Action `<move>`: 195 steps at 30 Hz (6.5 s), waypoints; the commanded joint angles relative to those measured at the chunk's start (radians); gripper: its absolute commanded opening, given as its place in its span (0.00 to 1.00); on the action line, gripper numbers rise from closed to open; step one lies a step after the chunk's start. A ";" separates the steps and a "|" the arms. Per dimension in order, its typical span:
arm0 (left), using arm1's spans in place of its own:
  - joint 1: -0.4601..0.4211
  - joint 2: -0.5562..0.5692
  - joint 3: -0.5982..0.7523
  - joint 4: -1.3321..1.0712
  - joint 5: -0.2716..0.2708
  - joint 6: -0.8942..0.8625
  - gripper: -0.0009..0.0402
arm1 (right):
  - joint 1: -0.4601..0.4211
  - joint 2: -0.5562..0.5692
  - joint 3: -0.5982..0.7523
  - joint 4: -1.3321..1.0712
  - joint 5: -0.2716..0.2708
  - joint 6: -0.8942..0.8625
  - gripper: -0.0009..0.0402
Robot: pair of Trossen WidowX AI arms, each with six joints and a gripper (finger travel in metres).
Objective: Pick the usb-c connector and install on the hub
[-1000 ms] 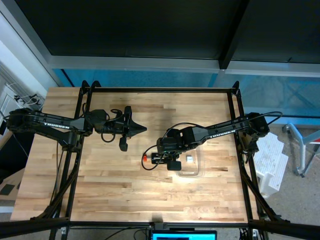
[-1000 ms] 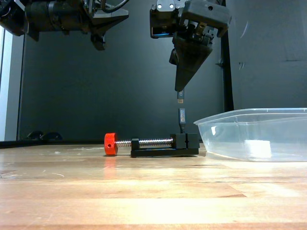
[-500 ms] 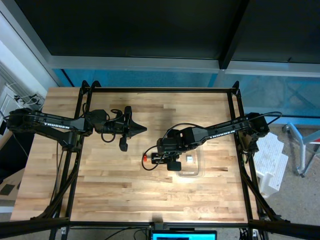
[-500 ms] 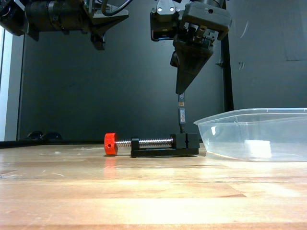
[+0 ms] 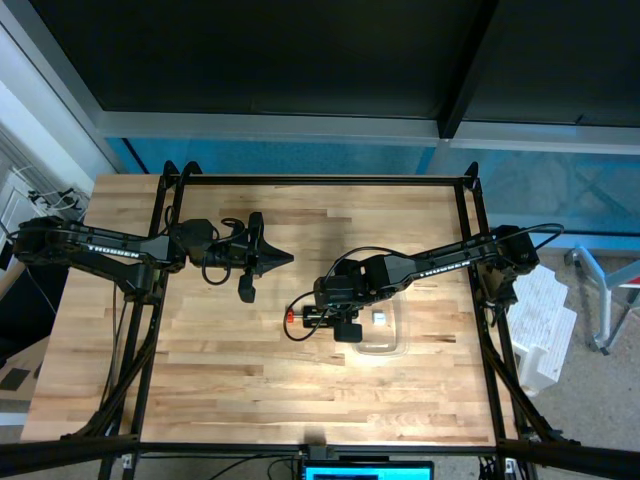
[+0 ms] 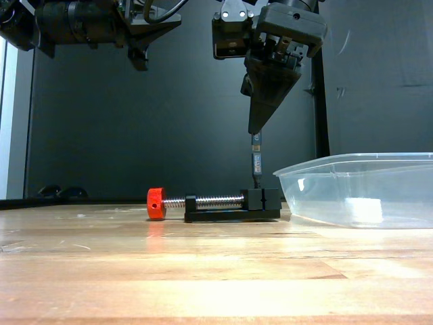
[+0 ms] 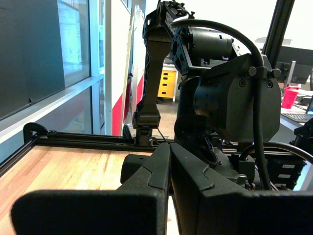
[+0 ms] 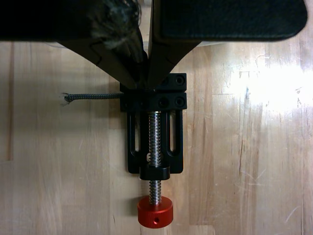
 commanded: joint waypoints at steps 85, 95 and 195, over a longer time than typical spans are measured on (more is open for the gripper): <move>0.000 0.000 0.000 0.000 0.000 0.000 0.02 | -0.001 0.009 -0.027 0.023 0.000 -0.033 0.02; 0.000 0.000 0.000 0.000 0.000 0.000 0.02 | 0.000 0.009 -0.087 0.080 -0.019 -0.019 0.02; 0.000 0.000 0.000 0.001 0.000 0.000 0.02 | -0.212 -0.806 -0.888 1.292 -0.137 -0.098 0.02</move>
